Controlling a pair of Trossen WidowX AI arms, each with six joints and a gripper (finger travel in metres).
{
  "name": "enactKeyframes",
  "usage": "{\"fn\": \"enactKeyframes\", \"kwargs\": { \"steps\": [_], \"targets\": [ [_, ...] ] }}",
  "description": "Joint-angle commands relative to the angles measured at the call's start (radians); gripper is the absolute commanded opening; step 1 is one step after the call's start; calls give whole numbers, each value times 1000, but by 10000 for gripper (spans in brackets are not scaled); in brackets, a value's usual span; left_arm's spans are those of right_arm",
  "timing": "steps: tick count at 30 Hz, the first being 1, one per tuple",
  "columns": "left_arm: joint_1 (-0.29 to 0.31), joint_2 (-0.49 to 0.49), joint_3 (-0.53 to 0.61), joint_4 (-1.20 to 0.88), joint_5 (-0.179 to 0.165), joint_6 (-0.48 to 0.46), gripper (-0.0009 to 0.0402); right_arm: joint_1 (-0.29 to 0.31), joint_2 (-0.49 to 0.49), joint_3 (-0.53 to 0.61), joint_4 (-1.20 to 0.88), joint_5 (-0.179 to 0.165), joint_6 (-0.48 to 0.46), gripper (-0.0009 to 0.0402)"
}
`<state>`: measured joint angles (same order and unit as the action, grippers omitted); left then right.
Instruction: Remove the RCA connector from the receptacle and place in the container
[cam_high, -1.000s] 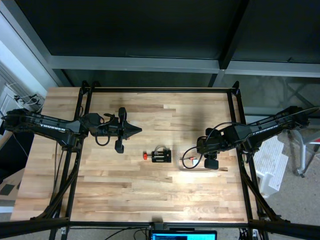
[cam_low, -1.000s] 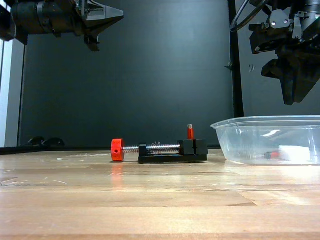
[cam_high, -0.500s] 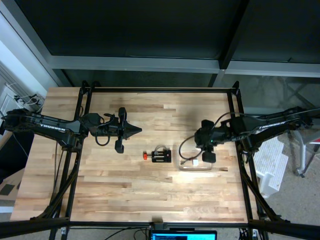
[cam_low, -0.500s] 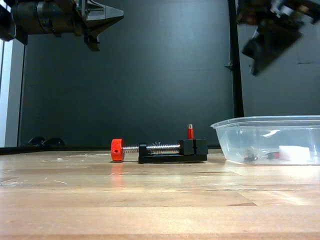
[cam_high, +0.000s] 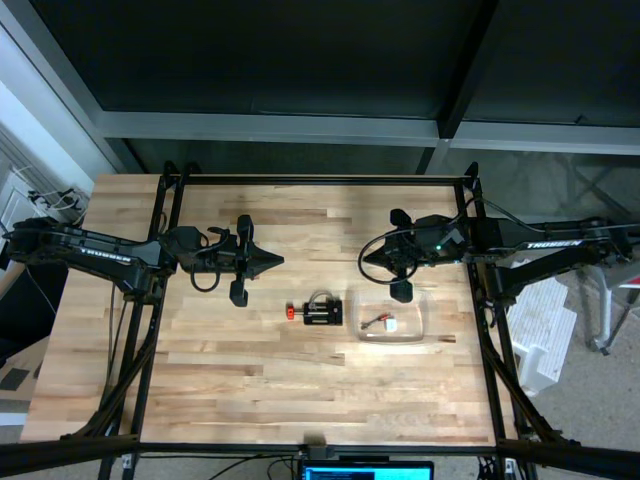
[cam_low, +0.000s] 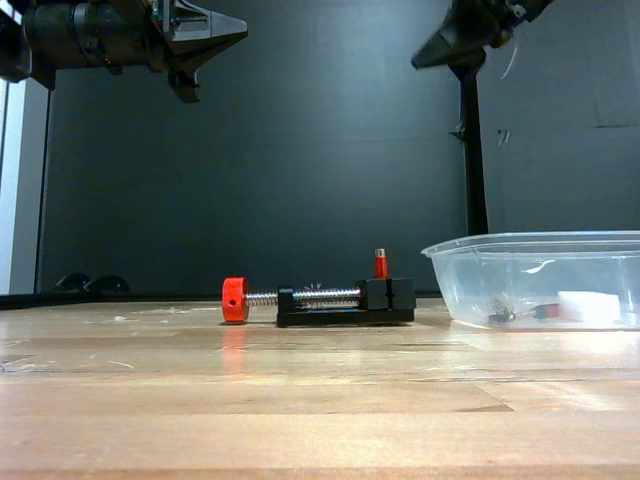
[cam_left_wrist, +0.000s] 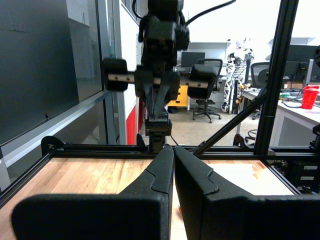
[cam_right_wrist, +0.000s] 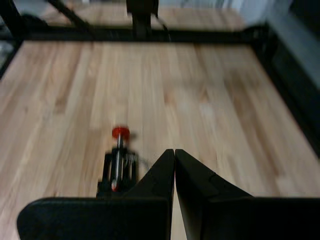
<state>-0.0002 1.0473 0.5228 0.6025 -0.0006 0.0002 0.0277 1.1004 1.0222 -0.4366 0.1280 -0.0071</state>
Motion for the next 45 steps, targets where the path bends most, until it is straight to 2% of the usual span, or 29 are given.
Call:
{"fn": "enactKeyframes", "kwargs": {
  "steps": [1, 2, 3, 15, 18, 24, 45],
  "targets": [
    [0, 0, 0, 0, 0, 0, 0, -23, -17, -29, 93, -69, -2, -1],
    [0, 0, 0, 0, 0, 0, 0, -34, -24, -44, 131, -100, -2, 0],
    [0, 0, 0, 0, 0, 0, 0, -42, -32, -60, 171, -113, 0, 0],
    [0, 0, 0, 0, 0, 0, 0, -54, -78, -246, 583, -132, 19, 0],
    [0, 0, 0, 0, 0, 0, 0, -57, -78, -296, 692, -158, 42, 0],
    [0, 0, 0, 0, 0, 0, 0, -58, -78, -364, 796, -155, 63, 0],
    [0, 0, 0, 0, 0, 0, 0, -59, -78, -415, 864, -147, 79, 0]
  ]
}}
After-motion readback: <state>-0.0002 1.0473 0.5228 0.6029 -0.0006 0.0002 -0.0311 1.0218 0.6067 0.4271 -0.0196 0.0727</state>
